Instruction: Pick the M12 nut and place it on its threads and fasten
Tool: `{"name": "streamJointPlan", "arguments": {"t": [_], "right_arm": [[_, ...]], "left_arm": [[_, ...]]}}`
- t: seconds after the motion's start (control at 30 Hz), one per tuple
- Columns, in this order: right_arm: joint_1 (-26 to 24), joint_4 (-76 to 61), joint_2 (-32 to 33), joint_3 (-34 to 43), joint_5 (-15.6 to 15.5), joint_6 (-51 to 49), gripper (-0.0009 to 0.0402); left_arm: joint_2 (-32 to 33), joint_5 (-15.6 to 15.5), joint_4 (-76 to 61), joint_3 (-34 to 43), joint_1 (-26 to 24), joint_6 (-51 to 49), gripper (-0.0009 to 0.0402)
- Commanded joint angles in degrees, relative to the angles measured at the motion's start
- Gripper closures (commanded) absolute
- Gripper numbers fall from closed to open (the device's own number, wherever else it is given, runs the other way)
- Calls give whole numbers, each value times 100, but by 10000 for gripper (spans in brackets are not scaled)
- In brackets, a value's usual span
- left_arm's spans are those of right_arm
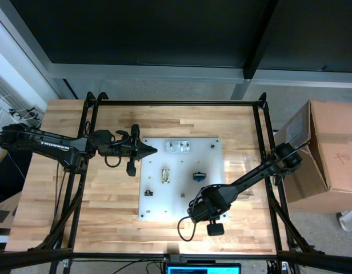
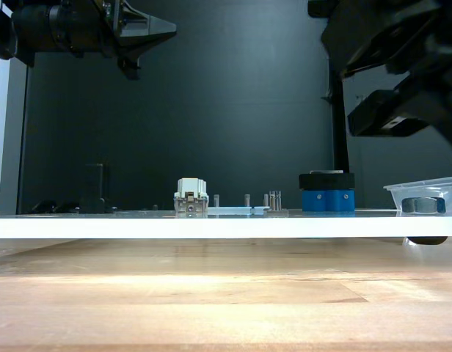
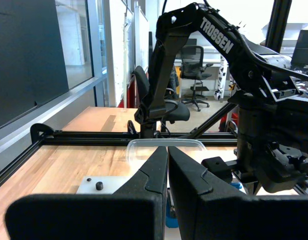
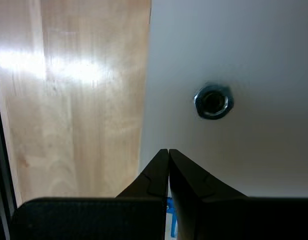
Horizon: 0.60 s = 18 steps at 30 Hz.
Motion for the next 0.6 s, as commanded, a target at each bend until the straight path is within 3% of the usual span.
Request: {"name": "streamJointPlan", "arguments": {"t": [0.03,0.17,0.27,0.43,0.6], "right_arm": [[-13,4,-118,2,94,11,393],[-44,-9,-411,-2,612,-57,393],[-184,35,-721,-63,741,-157,393],[-501,485,-1515,-584,1532,-374,393],[-1047,1661,-2524,-1491,1545,-730,394]], "left_arm": [[2,0,-9,0,0,2,393],[0,0,4,0,2,2,393],[2,0,-15,0,2,2,393],[2,0,-9,0,2,2,393],[2,0,-7,0,0,2,393]]}}
